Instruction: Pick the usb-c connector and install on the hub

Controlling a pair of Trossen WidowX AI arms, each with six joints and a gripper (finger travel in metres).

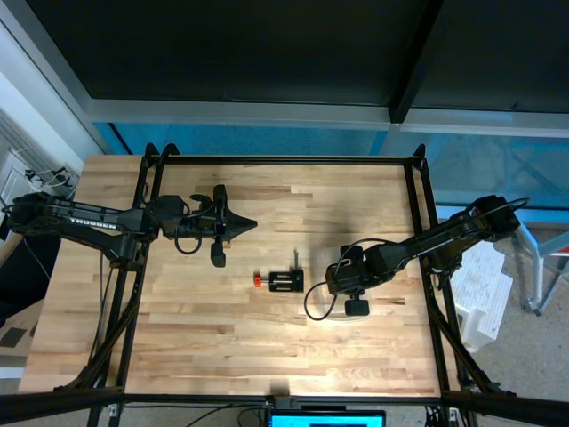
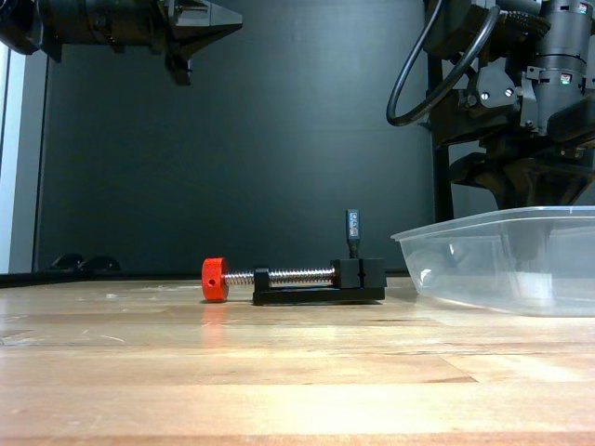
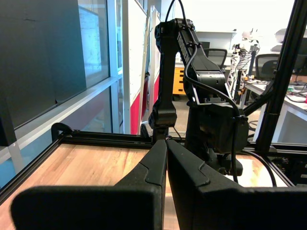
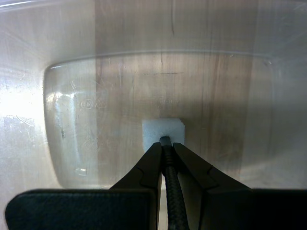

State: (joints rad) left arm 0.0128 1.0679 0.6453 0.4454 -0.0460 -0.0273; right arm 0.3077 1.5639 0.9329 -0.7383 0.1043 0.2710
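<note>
The hub [image 1: 286, 282] lies mid-table, a black block with an orange-red end [image 2: 215, 279] and a thin dark pin [image 2: 352, 229] standing up from it. My right gripper [image 4: 165, 143] hangs inside the clear tray [image 4: 53, 96], just right of the hub [image 2: 321, 283]. Its fingers are shut on a narrow dark ribbed piece, the usb-c connector [image 4: 169, 165], directly above a small white square piece [image 4: 163, 128]. From above, the right gripper [image 1: 342, 281] is hidden under its wrist. My left gripper [image 1: 250, 223] hovers shut and empty, high to the hub's left.
The clear plastic tray [image 2: 437, 269] stands on the wooden table [image 1: 222, 329] close to the hub's right side. A black frame [image 1: 284, 161] runs around the table. The left gripper [image 3: 166, 142] looks toward the right arm [image 3: 211, 96].
</note>
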